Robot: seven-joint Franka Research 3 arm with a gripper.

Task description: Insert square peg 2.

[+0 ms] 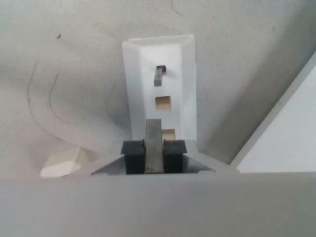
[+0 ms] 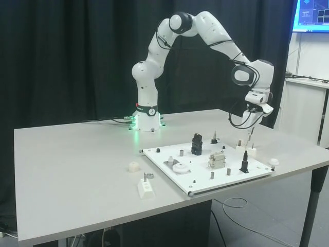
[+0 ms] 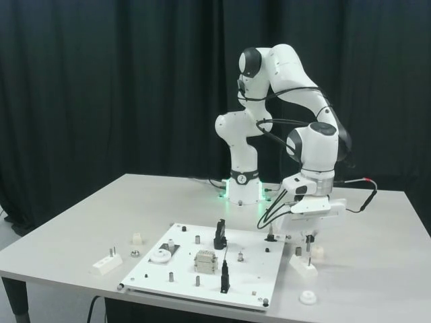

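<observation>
My gripper (image 1: 153, 148) is shut on a grey square peg (image 1: 153, 140), which stands upright between the black fingers. Just beneath it lies a white peg holder (image 1: 177, 74) with three square holes in a row. The farthest hole holds another grey peg (image 1: 158, 75). The middle hole (image 1: 163, 103) is empty, and the nearest hole (image 1: 169, 133) sits right beside the held peg's tip. In the room views the gripper (image 2: 250, 128) (image 3: 308, 241) hangs a little above this holder (image 2: 251, 151) (image 3: 303, 264), off the white board's right side.
The white assembly board (image 2: 205, 170) (image 3: 202, 279) carries several pegs and black and grey parts; its edge (image 1: 286, 133) runs close beside the holder. A small white wedge (image 1: 61, 163) lies near the holder. A round white cap (image 2: 274, 161) and a second white holder (image 2: 145, 189) rest on the table.
</observation>
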